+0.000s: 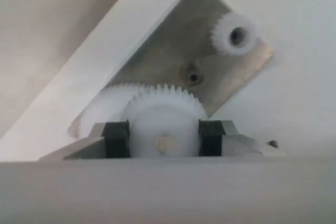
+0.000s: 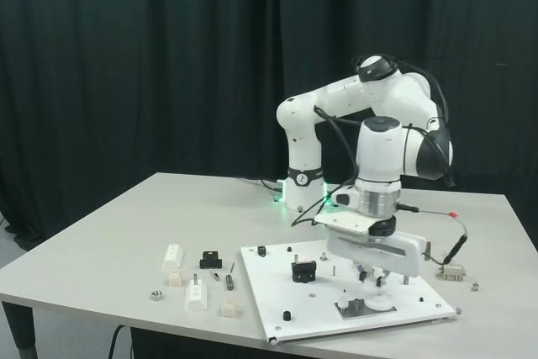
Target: Place medium gear.
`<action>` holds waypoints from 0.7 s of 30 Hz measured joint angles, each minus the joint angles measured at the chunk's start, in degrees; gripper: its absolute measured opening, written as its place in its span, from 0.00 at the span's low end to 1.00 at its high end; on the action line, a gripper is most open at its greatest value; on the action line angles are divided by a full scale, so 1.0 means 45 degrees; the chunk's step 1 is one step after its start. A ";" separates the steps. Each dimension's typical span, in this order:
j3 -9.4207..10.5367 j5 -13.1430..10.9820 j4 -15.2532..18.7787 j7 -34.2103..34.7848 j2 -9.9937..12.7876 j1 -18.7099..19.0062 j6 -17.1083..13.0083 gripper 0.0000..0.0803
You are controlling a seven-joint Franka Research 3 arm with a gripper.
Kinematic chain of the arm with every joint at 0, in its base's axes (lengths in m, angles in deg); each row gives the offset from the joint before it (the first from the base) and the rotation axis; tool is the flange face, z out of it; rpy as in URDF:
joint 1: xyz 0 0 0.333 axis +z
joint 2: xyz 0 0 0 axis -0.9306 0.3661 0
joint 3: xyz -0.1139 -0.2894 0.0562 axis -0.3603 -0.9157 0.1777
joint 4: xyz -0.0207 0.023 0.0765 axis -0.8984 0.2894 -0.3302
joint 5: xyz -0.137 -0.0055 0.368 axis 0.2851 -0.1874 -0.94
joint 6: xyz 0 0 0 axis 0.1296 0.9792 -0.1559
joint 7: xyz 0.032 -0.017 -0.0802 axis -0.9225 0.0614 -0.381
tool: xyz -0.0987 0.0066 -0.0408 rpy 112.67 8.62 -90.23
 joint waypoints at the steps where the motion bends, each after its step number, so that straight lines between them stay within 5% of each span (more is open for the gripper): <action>1: 0.0003 0.0000 -0.0053 -0.0086 0.0000 0.0035 0.0023 0.35; 21: 0.0425 0.0018 -0.0395 0.0107 0.0050 0.1406 0.0215 0.35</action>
